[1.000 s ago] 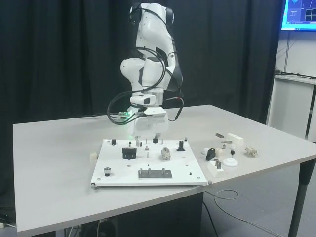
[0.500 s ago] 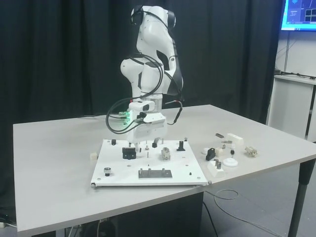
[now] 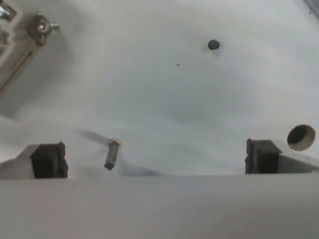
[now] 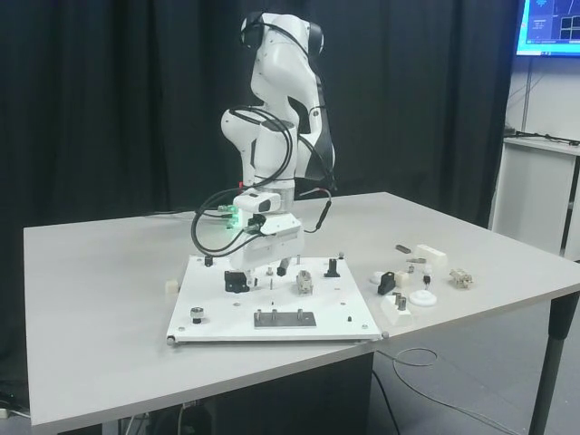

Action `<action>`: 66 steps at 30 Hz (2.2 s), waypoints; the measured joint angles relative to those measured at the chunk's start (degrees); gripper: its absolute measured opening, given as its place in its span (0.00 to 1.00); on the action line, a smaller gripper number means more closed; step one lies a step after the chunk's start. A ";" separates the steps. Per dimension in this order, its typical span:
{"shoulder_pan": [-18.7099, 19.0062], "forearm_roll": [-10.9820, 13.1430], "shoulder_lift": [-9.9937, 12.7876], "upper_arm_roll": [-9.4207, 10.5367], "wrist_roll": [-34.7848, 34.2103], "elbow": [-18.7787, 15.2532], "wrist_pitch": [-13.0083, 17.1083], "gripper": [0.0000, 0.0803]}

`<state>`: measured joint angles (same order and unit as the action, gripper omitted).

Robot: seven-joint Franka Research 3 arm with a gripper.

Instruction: Remove square peg 1.

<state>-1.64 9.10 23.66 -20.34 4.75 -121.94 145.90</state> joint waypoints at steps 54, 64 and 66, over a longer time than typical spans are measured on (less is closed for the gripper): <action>0.56 2.67 1.17 0.51 0.16 -1.40 -0.28 0.05; 0.58 2.67 1.12 0.50 0.16 -1.44 -0.33 0.03; 0.59 2.67 1.11 0.49 0.16 -1.44 -0.34 0.03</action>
<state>-1.05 11.78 24.77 -19.85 4.92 -123.39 145.56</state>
